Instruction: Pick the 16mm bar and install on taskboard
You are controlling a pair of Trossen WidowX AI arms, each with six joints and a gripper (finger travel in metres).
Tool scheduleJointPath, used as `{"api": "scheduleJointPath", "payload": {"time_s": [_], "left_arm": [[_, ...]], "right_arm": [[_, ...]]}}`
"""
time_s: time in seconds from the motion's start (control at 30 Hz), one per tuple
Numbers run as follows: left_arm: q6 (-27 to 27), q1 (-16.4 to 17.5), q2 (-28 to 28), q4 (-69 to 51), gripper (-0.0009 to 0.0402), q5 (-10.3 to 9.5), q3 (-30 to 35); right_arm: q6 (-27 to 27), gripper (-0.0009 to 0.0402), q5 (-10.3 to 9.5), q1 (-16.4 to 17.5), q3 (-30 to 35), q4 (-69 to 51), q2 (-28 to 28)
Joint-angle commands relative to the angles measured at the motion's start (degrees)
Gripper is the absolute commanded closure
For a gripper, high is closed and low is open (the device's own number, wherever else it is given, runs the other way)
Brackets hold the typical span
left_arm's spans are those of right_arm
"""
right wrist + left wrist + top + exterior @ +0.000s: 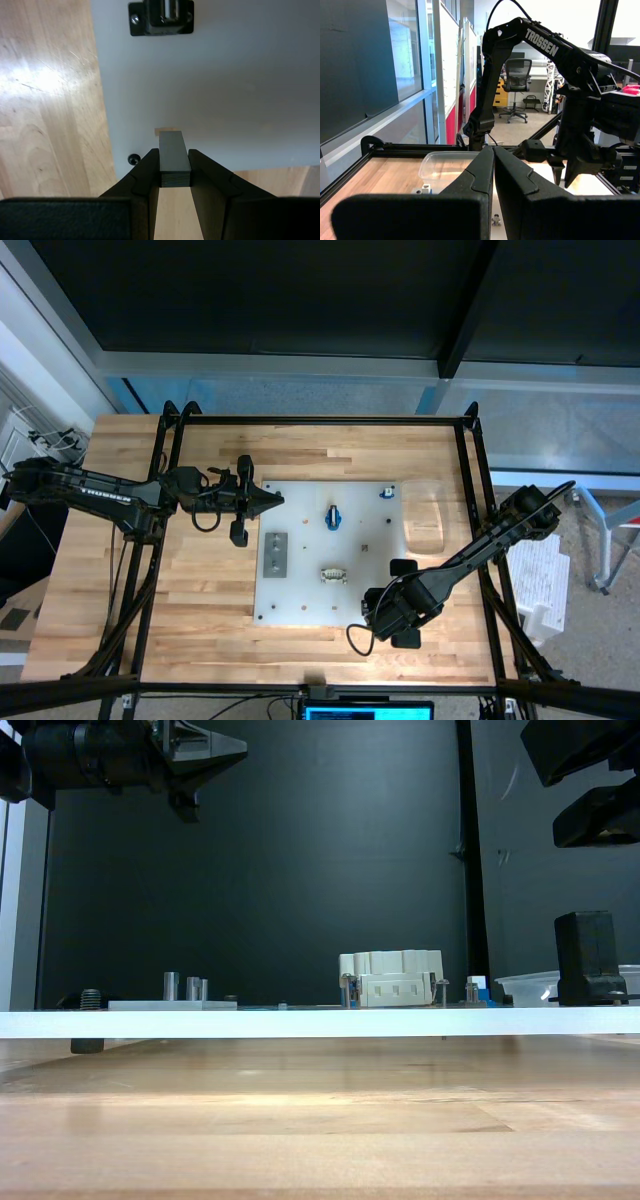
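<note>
My right fingers [144,176] grip the 16mm bar [174,152] above the near right corner of the taskboard [225,90]: pick done, installation outstanding; my left fingers [479,176], closed and empty, hover over its left edge.

Left gripper [493,150] jaws together, tray [440,162] beyond

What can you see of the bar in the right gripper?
The 16mm bar is a smooth, dark grey rectangular piece with a square end, metal by its look. It is clamped in the right gripper and held above the taskboard at its near edge. The left gripper hovers shut over the board's far-left corner.
</note>
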Motion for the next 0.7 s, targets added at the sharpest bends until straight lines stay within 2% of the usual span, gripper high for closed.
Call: {"api": "scheduleJointPath", "payload": {"time_s": [0.03,0.7], "left_arm": [[0.0,0.0,0.0,0.0,0.0393,0.00,0.0],[0.0,0.0,0.0,0.0,0.0393,0.00,0.0]], "right_arm": [[0.1,0.0389,-0.04,0.0,0.2,0.1,0.0],[0.2,0.0389,-0.02,0.0,-0.2,0.3,0.2]]}}
